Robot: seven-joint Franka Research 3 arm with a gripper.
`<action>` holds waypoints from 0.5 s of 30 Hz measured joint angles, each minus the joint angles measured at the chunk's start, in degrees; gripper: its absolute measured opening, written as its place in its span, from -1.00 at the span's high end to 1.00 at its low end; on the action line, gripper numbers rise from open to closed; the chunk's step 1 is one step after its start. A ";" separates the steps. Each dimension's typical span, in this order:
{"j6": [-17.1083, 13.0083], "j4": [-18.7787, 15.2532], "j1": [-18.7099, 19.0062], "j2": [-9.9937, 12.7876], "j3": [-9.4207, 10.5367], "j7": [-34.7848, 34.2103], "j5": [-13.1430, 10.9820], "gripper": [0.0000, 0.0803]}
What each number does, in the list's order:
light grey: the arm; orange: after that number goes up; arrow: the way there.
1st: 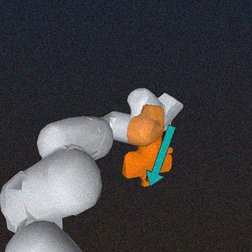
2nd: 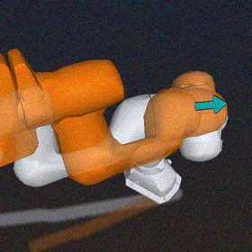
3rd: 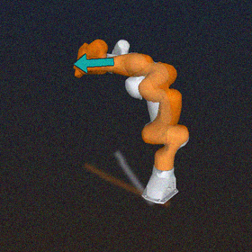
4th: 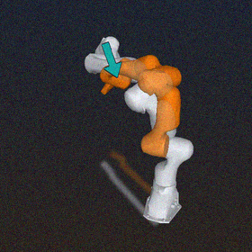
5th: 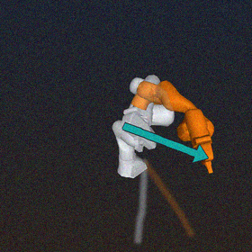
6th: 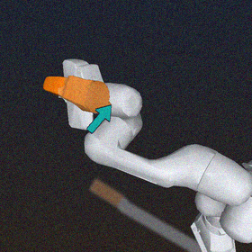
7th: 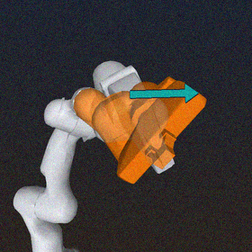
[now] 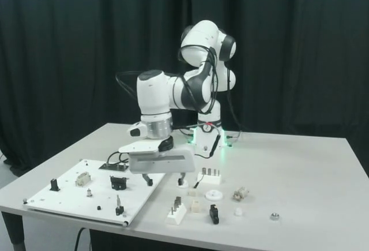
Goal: Pick D-SUB.
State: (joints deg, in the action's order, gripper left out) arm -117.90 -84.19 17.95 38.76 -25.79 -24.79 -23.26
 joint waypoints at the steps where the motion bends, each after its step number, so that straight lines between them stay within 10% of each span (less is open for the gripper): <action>1: 0.00 -0.02 0.22 0.00 0.00 -0.14 0.01 -0.99; 15: -0.23 -1.45 4.46 0.00 0.01 -0.41 0.01 -0.99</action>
